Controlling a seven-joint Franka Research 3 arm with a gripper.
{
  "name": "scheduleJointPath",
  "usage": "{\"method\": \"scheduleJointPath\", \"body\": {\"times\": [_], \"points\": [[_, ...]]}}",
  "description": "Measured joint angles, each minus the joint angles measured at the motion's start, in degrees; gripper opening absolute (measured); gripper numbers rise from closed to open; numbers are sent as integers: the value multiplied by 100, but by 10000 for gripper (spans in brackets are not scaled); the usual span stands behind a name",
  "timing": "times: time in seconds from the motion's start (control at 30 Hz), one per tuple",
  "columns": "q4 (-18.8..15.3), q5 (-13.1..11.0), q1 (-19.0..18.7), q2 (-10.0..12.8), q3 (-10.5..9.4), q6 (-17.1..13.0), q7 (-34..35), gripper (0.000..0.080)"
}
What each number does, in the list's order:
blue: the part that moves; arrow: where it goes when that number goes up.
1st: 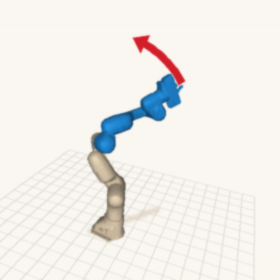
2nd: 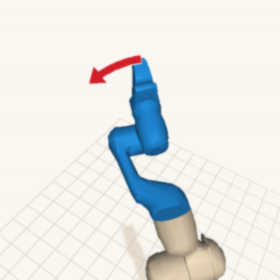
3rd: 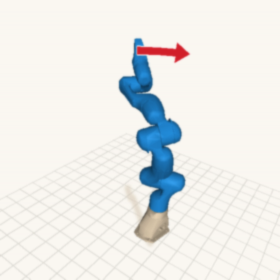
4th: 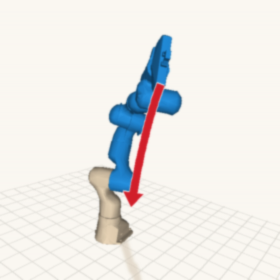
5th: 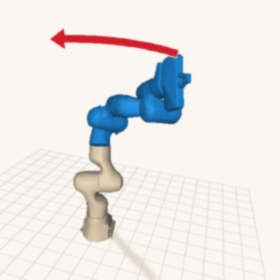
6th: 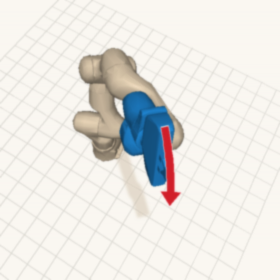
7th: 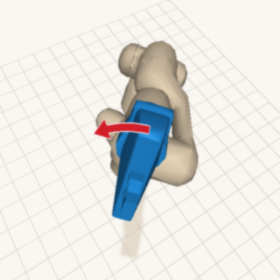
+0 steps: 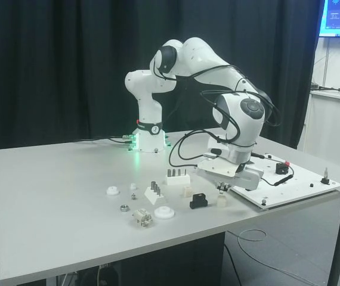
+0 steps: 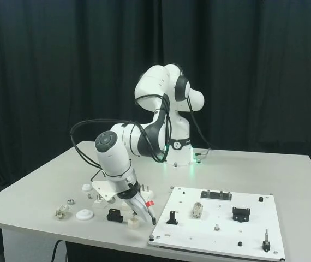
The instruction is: Place USB.
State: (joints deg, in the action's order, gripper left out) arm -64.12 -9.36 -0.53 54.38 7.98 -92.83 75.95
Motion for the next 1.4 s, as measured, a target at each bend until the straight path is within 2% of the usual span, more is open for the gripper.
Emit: {"method": "scheduleJointPath", "body": {"times": [0.87,0.9,1.1,1.13,1.27,1.3,1.4], "points": [[-9,-6,-7,35,-18,-88,-145,150],[-9,-7,-8,37,-19,-96,-145,288],[-9,-7,-11,45,-20,-123,-170,288],[-9,-7,-11,45,-20,-125,-180,622],[-7,-5,-11,45,-17,-134,-192,622],[-6,-1,-11,45,-16,-137,-193,769],[1,5,-11,45,-8,-142,-193,769]]}}
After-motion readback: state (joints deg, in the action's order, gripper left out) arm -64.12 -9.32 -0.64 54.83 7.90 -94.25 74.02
